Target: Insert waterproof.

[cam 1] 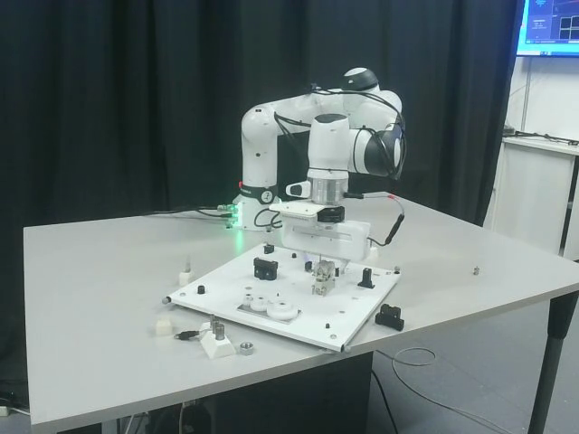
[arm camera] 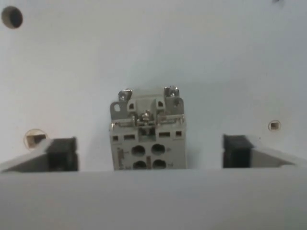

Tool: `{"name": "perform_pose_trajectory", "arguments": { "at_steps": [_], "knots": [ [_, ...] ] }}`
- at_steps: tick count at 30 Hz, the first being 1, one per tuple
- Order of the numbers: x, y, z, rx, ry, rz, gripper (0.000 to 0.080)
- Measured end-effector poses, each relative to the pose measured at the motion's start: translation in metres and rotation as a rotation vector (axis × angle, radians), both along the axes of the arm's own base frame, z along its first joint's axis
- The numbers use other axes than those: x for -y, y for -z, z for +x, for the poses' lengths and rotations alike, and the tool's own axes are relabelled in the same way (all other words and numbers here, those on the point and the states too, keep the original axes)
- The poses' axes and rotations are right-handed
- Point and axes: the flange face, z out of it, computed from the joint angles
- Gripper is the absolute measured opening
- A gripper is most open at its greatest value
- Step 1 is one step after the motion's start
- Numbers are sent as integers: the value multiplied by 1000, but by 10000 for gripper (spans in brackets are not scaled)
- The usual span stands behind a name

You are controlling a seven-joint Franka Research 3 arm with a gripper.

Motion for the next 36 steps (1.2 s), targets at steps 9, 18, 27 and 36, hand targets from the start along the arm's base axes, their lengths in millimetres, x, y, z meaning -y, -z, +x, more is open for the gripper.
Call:
{"name": "perform_pose_trajectory", "arguments": {
  "at_steps": [9,18,27,36],
  "knots": [
    [2,-13,-1,-11,-56,-8,760],
    [-5,-41,-1,-22,-223,-36,798],
    [-19,-63,0,-45,-540,-94,800],
    [-22,-67,-2,-80,-738,-130,800]
  ]
}}
